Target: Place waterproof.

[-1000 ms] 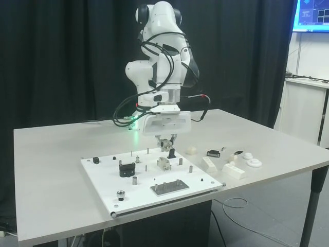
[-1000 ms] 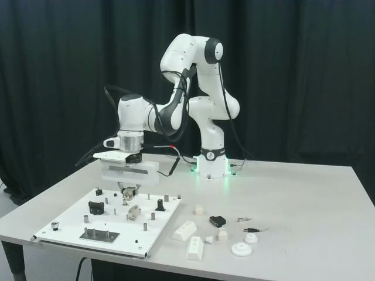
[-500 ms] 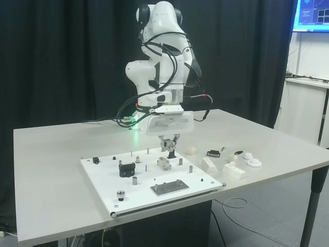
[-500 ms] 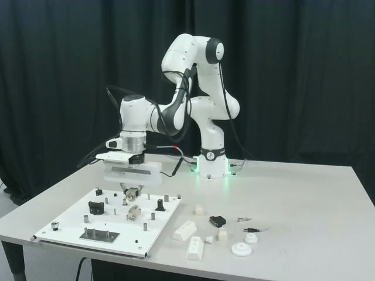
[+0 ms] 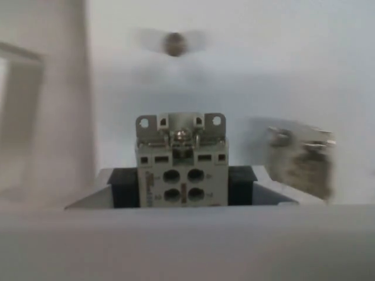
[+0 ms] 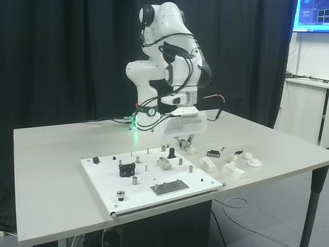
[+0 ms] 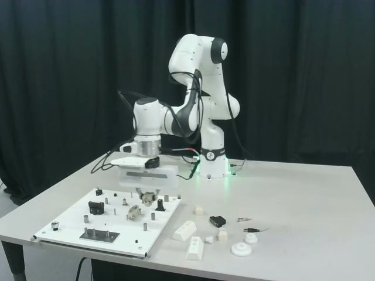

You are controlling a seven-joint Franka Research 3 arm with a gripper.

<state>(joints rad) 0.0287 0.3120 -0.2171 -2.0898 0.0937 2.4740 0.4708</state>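
In the wrist view the waterproof connector (image 5: 181, 175), a white and grey block with four round holes, sits between the two black fingers (image 5: 124, 187). It stays sharp while the background smears, so my gripper (image 5: 181, 188) is shut on it. From the room, the gripper (image 6: 185, 140) (image 7: 147, 196) hangs low over the right edge of the white board (image 6: 103, 175) (image 7: 70, 225). It is just above the black bracket (image 6: 171, 153) (image 7: 160, 204). The held part is mostly hidden under the hand in the room views.
On the board stand a grey fitting (image 6: 163, 163), a black block (image 6: 126, 169), a metal plate with pegs (image 6: 169, 187) and several small pins. To the right lie white blocks (image 6: 208, 163), a black plug (image 6: 213, 153), white discs (image 6: 253, 162) and a small cube (image 6: 192, 150).
The arm has swung the gripper from above the board's middle toward its right edge. The parts on the board and table have stayed put.
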